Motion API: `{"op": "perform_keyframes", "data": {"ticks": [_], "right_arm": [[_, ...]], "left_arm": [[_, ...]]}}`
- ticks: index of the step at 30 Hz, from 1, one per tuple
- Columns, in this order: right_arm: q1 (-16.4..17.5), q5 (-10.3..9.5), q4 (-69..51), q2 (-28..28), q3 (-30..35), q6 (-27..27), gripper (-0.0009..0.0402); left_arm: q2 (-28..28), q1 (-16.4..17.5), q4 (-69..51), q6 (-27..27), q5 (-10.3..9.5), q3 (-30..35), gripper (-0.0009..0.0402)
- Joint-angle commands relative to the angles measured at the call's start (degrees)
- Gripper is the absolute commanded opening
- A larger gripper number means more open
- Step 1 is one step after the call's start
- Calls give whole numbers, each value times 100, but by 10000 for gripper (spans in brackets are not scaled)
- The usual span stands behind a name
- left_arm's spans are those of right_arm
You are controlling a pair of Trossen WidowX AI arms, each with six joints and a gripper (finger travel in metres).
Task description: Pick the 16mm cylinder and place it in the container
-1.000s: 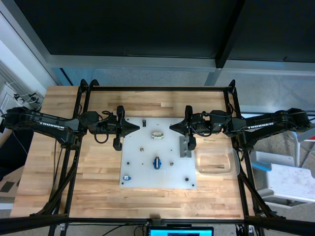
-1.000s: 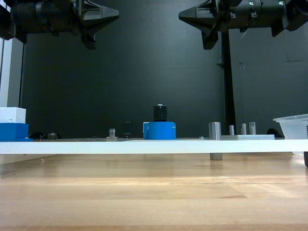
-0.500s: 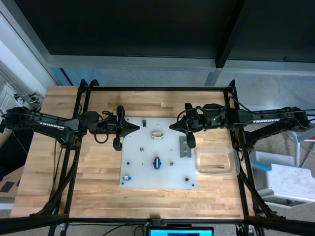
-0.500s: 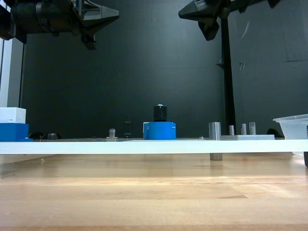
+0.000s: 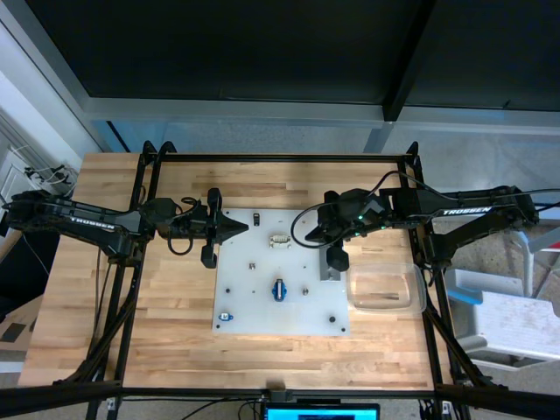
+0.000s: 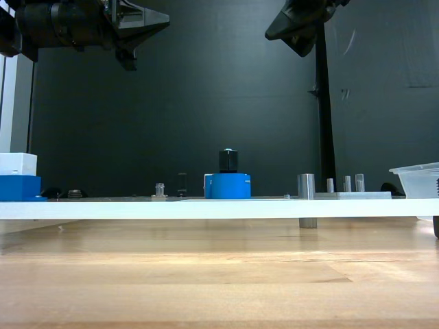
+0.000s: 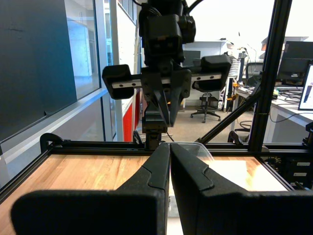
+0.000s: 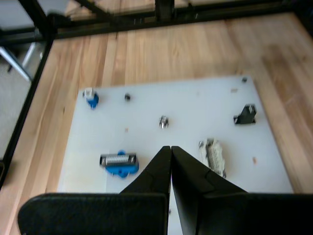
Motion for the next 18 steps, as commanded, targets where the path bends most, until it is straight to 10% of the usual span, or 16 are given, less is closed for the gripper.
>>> {"op": "perform_keyframes", "data": {"ticks": [1, 18], "right_arm": [[111, 11, -195, 92, 114, 24, 0], [758, 155, -870, 787, 389, 105, 0]], "left_arm": [[2, 0, 0, 2, 2, 2, 0], [2, 2, 0, 0, 2, 2, 0]]}}
